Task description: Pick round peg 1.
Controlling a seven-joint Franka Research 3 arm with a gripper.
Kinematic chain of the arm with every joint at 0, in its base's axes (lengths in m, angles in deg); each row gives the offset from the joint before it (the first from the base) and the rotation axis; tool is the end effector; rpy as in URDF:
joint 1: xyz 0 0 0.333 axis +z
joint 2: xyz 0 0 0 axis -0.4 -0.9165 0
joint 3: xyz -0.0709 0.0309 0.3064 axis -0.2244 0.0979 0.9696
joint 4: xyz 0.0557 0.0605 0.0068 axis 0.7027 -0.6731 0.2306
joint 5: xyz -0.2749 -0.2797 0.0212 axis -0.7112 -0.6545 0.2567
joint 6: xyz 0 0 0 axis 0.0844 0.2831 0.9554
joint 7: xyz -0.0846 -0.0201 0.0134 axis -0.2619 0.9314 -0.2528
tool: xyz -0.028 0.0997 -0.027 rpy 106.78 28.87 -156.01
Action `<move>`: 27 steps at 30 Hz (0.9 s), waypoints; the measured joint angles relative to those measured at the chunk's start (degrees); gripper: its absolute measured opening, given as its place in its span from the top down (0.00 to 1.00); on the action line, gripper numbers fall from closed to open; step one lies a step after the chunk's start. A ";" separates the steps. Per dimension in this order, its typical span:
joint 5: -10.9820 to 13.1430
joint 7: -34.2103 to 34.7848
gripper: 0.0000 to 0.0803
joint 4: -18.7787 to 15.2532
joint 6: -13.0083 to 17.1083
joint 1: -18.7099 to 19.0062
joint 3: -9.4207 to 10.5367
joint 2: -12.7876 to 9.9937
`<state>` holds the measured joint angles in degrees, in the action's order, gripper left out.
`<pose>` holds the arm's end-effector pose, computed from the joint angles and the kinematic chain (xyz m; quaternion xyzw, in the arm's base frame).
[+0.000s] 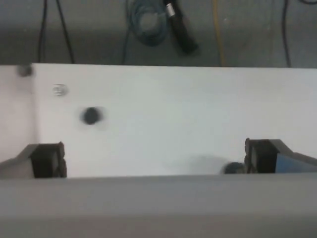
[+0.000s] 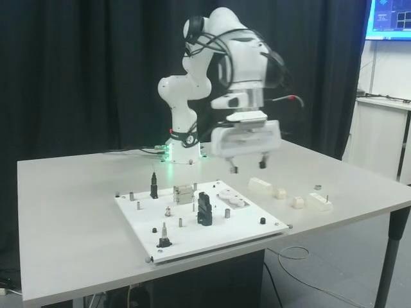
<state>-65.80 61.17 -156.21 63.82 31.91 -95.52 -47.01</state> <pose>0.6998 -0.1419 0.3697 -0.9237 0.3740 -0.0753 0.0336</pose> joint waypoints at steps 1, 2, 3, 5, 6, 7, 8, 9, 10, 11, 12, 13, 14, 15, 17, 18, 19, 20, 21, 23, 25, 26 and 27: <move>-0.06 0.75 0.00 0.07 -0.35 0.62 0.00 -0.10; -0.11 1.53 0.00 0.10 -0.59 1.19 0.00 -0.19; -0.18 2.34 0.00 0.12 -0.81 1.80 0.00 -0.28; -0.35 4.03 0.00 0.12 -1.28 3.06 0.01 -0.46; -0.40 4.78 0.00 0.12 -1.45 3.67 0.01 -0.55; -0.44 5.62 0.00 0.12 -1.63 4.32 0.01 -0.65; -0.48 6.40 0.00 0.13 -1.82 4.92 0.02 -0.73; -0.56 7.24 0.00 0.13 -2.07 5.57 0.02 -0.81; -0.66 8.09 0.00 0.13 -2.34 6.19 0.03 -0.89; -0.78 8.93 0.00 0.12 -2.57 6.84 0.03 -0.97; -0.88 9.66 0.00 0.13 -2.71 7.40 0.03 -1.04; -1.05 10.59 0.00 0.13 -2.84 8.11 0.03 -1.13; -1.21 11.42 0.00 0.13 -2.96 8.72 0.03 -1.22; -1.39 12.26 0.00 0.13 -3.09 9.35 0.04 -1.30; -1.72 14.00 0.00 0.13 -3.33 10.58 0.04 -1.47; -1.80 14.93 0.00 0.13 -3.39 11.23 0.05 -1.56; -1.85 15.74 0.00 0.13 -3.42 11.78 0.04 -1.64; -1.88 16.58 0.00 0.13 -3.42 12.38 0.05 -1.75; -1.91 17.43 0.00 0.13 -3.42 13.00 0.05 -1.86; -1.95 18.96 0.00 0.13 -3.42 14.15 0.05 -2.10; -1.98 20.68 0.00 0.13 -3.42 15.31 0.05 -2.34; -2.00 21.51 0.00 0.14 -3.42 15.83 0.05 -2.46; -2.02 22.33 0.00 0.16 -3.42 16.36 0.05 -2.58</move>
<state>-67.82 83.51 -156.05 60.41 48.27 -95.47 -49.59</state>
